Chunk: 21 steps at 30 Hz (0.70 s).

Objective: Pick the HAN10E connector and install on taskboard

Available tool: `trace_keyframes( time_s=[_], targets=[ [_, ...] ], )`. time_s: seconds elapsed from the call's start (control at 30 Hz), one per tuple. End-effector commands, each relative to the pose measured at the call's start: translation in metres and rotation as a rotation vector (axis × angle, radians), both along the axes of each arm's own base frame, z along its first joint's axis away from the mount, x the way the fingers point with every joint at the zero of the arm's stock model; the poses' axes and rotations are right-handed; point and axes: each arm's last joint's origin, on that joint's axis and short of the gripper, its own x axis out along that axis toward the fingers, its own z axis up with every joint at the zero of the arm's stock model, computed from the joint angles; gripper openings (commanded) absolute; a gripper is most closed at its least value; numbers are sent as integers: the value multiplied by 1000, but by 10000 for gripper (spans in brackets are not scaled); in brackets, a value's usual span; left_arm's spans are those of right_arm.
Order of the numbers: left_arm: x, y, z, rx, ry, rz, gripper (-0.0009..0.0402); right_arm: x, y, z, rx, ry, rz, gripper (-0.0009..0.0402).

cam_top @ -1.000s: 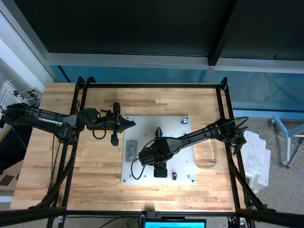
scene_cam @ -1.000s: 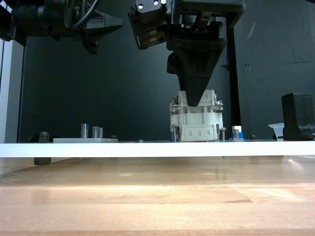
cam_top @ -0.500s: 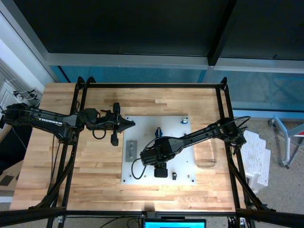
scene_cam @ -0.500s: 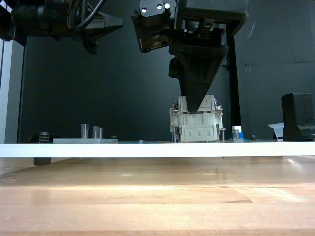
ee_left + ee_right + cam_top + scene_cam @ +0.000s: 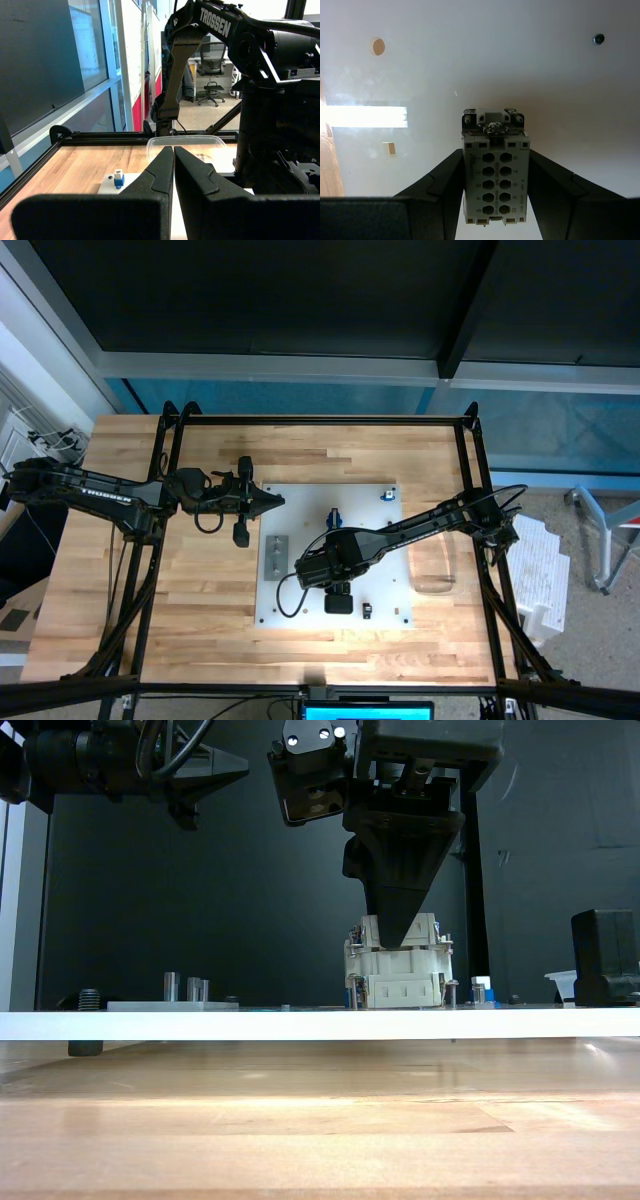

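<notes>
— While gripped near the middle of the taskboard (image 5: 300, 502), crowded by what, the HAN10E connector (image 5: 495, 167)?
— Grey metal block (image 5: 274, 557) at 10 o'clock, well apart. Blue knob (image 5: 334, 517) at 12. Small black part (image 5: 367, 610) at 4, near. Clear tray (image 5: 435, 565) off the board at 3, on the table (image 5: 200, 620).
— And the right hand (image 5: 495, 161)?
— Pointing straight down, clenched on the connector's two long sides, pin holes facing up. Connector upright on a pale housing (image 5: 398, 988) fixed to the board.
— Left hand (image 5: 173, 150)?
— Held high and level by the board's 10 o'clock corner, shut tight, tip to tip.
</notes>
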Motion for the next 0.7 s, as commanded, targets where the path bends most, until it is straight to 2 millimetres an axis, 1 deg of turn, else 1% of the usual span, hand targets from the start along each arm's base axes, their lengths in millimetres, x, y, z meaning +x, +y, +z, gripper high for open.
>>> trace_keyframes(
  time_s=[0.03, 0.13, 0.43, 0.57, 0.7],
  targets=[
    [0, 0, 0, 0, 0, 0, 1, 0, 0, 1, -1, -7, 0, 106],
    [0, 0, 0, 0, 0, 0, 1, 0, 0, 4, 2, -18, -7, 137],
    [0, 0, 0, 0, 0, 0, 1, -4, 0, 16, 9, -43, -5, 257],
    [0, 0, 0, 0, 0, 0, 1, -8, -1, 19, 2, -27, -4, 292],
    [0, 0, 0, 0, 0, 0, 1, -12, -1, 25, 1, -22, -3, 310]
  ],
)
